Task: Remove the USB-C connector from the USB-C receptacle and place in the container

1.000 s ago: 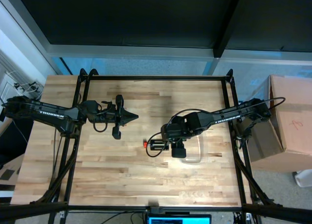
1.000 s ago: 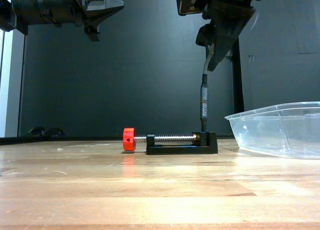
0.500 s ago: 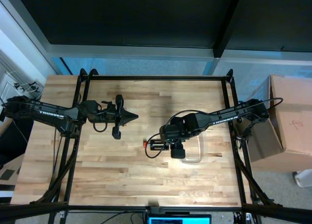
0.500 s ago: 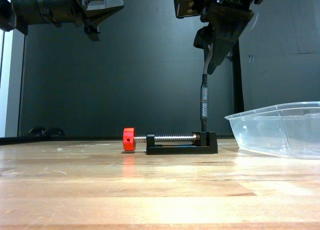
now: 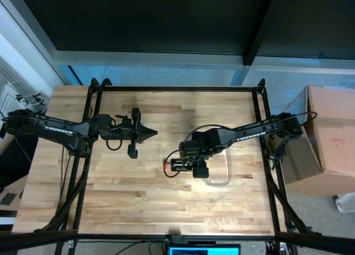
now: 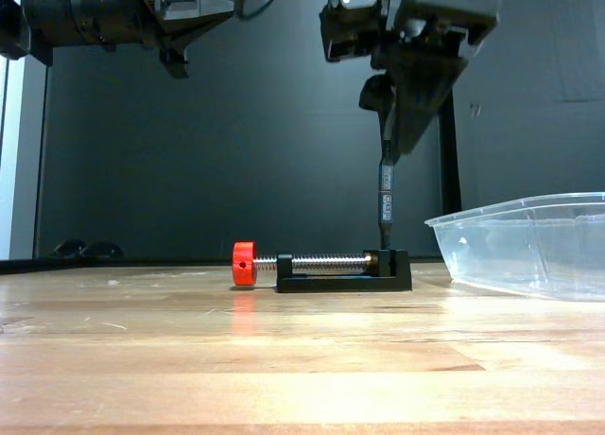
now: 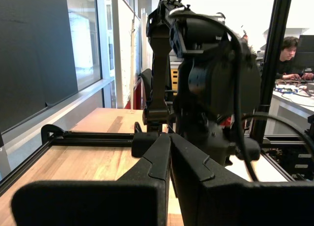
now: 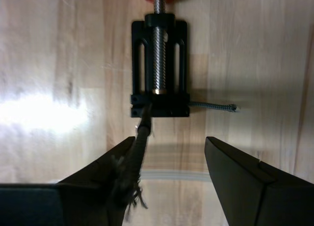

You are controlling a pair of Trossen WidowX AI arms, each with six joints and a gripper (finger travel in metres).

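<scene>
Overhead, left tool (image 5: 154, 133) and right tool (image 8: 169, 140) hang above the wooden table (image 5: 138, 199).

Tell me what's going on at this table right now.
The right gripper hangs open directly above the small black clamp with the red knob. The USB-C connector stands upright, seated at the clamp's end and not lifted out. Its cable runs up alongside one of the right gripper's fingers, which are not closed on it. The clear container sits beside the clamp on the right arm's side. The left gripper is shut, holding nothing, high up and well away from the clamp.
</scene>
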